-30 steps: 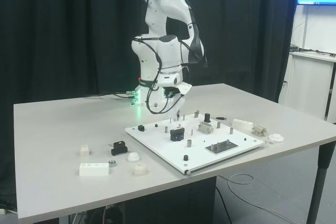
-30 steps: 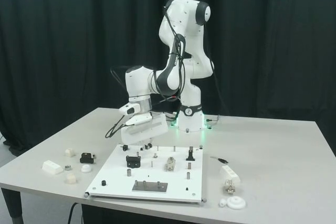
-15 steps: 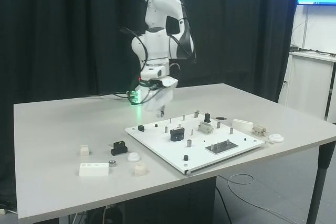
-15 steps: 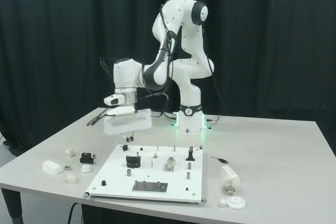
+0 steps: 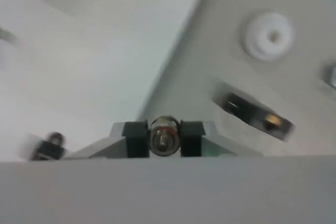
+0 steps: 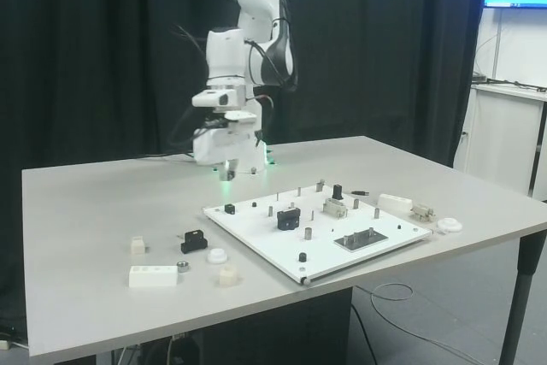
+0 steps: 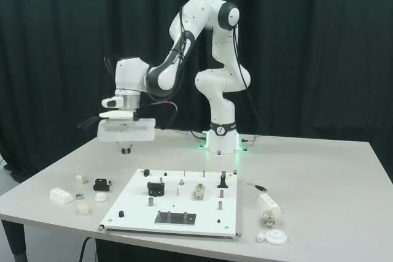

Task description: Place BNC.

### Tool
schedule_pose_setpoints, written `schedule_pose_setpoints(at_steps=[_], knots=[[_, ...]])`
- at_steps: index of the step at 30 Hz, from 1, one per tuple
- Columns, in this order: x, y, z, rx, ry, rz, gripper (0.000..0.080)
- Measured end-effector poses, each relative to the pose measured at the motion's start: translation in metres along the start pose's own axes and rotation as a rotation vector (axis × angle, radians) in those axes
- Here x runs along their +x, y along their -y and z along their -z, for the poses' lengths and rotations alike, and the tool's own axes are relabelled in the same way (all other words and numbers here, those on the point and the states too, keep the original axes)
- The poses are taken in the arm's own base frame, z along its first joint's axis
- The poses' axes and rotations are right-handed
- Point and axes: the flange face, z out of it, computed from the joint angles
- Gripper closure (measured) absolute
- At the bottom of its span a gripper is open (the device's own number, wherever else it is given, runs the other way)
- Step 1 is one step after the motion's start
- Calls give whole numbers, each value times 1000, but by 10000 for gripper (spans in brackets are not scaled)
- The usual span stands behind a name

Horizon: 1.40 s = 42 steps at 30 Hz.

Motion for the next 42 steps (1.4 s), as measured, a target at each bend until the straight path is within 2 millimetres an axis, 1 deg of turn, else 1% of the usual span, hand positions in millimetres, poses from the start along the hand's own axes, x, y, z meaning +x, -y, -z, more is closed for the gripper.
schedule_pose_setpoints(at_steps=[6, 11, 18, 28, 35, 42], knots=[[7, -26, 6, -34, -18, -55, 677], [13, -45, 2, -55, -31, -122, 677], [22, -65, -14, -80, -19, -180, 677], [35, -91, -39, -73, 17, -210, 677], [41, -109, -45, -38, 33, -231, 677], [45, -121, -51, -18, 53, -231, 677]])
